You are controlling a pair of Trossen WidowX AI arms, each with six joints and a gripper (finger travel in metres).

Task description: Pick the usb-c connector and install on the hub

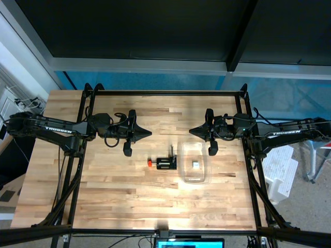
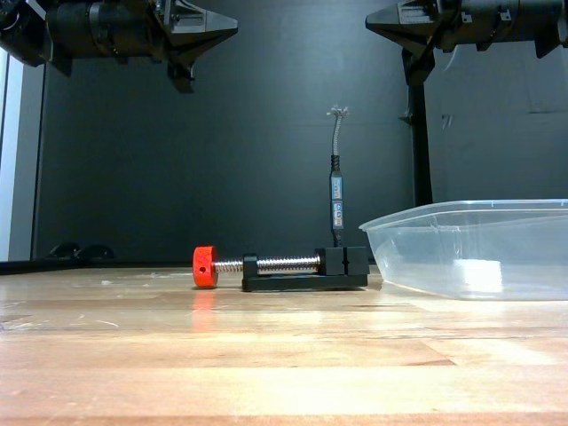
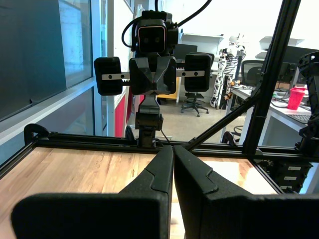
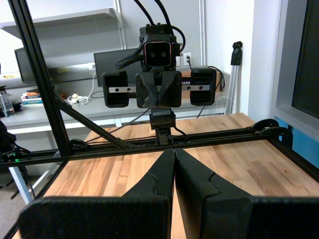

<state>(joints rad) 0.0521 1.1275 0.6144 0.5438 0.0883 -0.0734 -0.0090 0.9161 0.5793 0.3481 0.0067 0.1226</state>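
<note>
Connector (image 2: 336, 202) stands upright on the vise (image 2: 306, 269), cable rising, nothing gripping it. Left pincer (image 3: 173, 152) and right pincer (image 4: 174, 152) hang high over the bench (image 2: 266, 355), both closed tight and empty.

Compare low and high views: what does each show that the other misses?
Low view only: the black USB-C connector standing upright on the black vise with red knob, its grey braided cable rising free, nothing holding it. High view only: the wooden table top edge to edge; the connector cannot be told there. Both: vise, clear plastic tray with white block, and the left end effector and right end effector, both shut, held high, apart.
</note>
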